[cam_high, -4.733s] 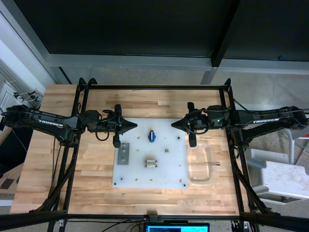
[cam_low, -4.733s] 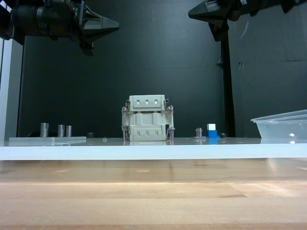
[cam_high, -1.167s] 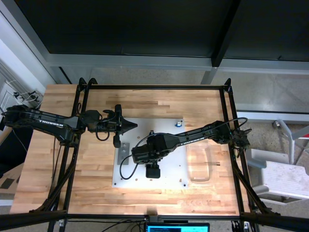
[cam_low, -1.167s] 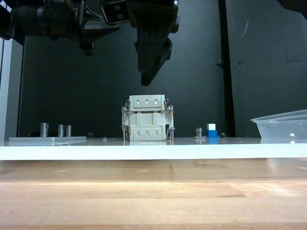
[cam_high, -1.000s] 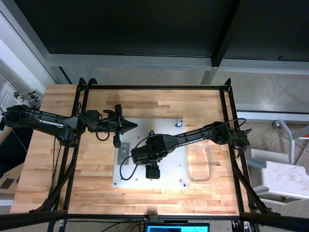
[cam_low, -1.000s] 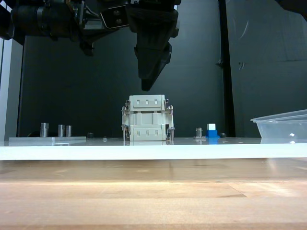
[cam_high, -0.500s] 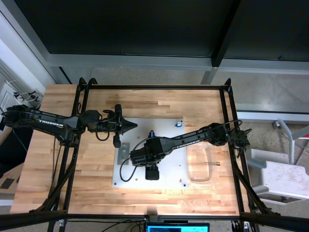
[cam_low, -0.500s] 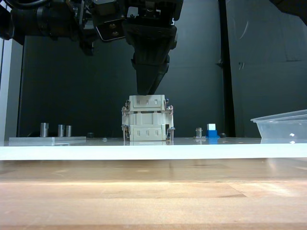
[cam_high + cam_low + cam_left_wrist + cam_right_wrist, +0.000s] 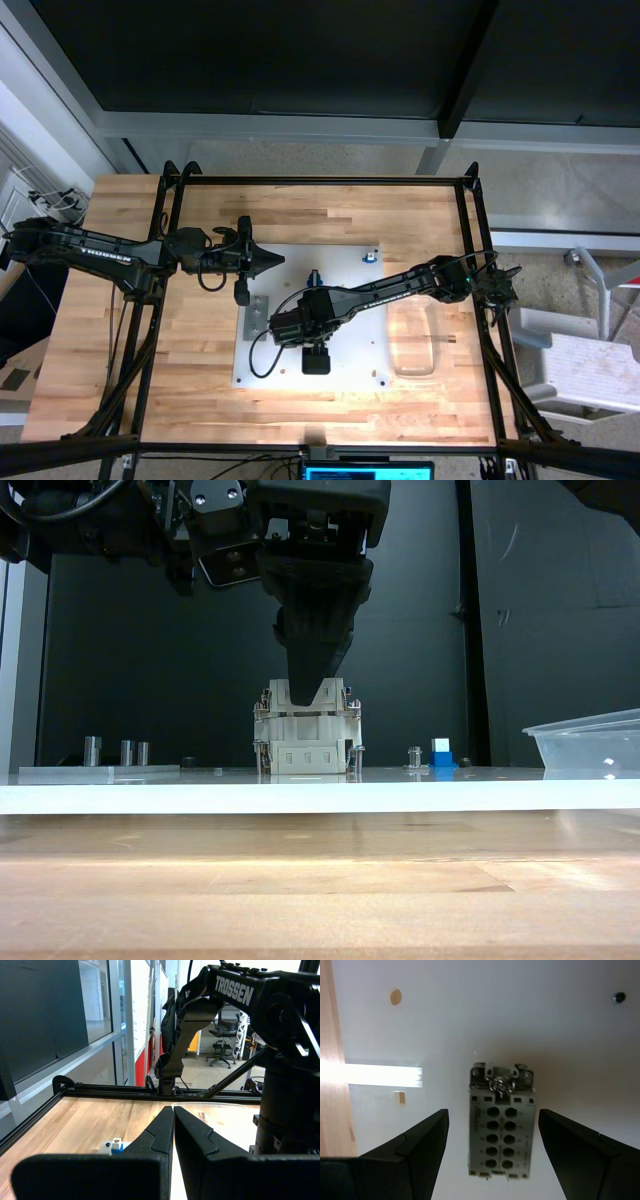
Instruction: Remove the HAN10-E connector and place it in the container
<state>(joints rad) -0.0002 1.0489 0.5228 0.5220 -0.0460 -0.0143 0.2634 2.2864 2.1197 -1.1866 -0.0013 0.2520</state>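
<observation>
The HAN10-E connector (image 9: pixel 307 735) is a beige-grey block standing on the white board (image 9: pixel 360 295); its rows of dark pin holes face my right wrist camera (image 9: pixel 501 1125). My right gripper (image 9: pixel 492 1115) is open and straddles it, one finger (image 9: pixel 422 1140) on each long side with a gap. In the low view the right gripper (image 9: pixel 313 688) tip overlaps the connector's upper part. From above, the right wrist (image 9: pixel 310 335) hides the connector. The container (image 9: pixel 436 340), a clear tray, lies right of the board. My left gripper (image 9: pixel 278 260) hovers shut over the board's far left.
A flat grey metal bar (image 9: pixel 256 312) with pegs (image 9: pixel 115 750) lies at the board's left edge. A small blue part (image 9: pixel 441 752) stands right of the connector, behind it. The container's wall (image 9: pixel 585 742) rises at the far right. A black frame surrounds the wooden table.
My right gripper has come down from above the connector until its open fingers flank the connector's top. The left arm has stayed still.
</observation>
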